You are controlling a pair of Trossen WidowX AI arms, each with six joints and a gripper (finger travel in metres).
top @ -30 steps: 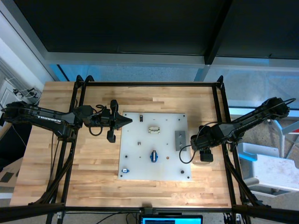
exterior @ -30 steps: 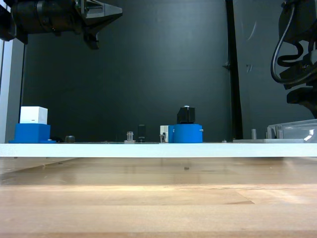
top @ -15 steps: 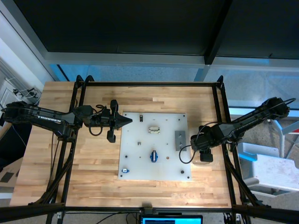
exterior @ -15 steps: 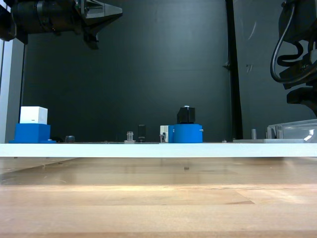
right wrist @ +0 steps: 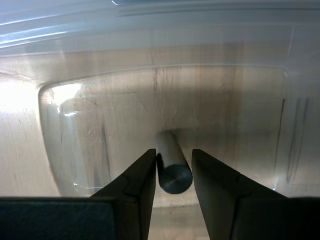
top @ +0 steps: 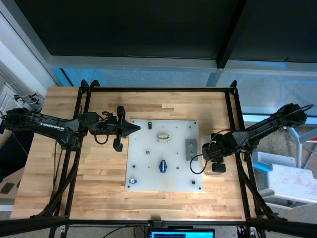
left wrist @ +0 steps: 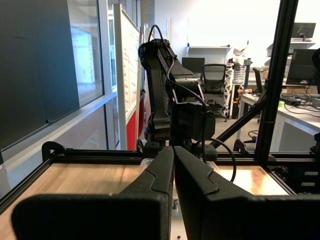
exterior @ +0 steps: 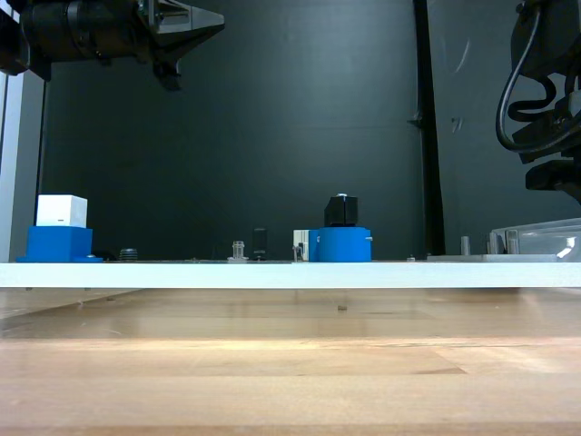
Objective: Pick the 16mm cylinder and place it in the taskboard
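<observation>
From above, the left gripper (top: pixel 132 128) hangs by the far-left corner of the taskboard (top: pixel 148 171), its tip pointing across the plate. The right gripper (top: pixel 217 166) points down just off the taskboard's opposite edge. The grey block (top: pixel 190 148) lies near it, on the plate side.

From table level, the left gripper (exterior: pixel 195 18) sits high above the taskboard (exterior: pixel 272 274), well clear of it. The right gripper (exterior: pixel 556 177) hangs a little above the clear tray (exterior: pixel 536 238). The blue connector (exterior: pixel 343 243) stands well off to its inward side.

Looking along the left gripper (left wrist: pixel 173 148), I see its two fingers pressed flat together with nothing between them. The right arm (left wrist: pixel 172 95) stands straight ahead of it, across the table.

Looking along the right gripper (right wrist: pixel 172 151), the fingers are parted only by the width of the 16mm cylinder (right wrist: pixel 173 167), one against each side of it. The peg sits between the tips, over the floor of the clear tray (right wrist: pixel 75 125). Whether its far end touches that floor I cannot tell.
</observation>
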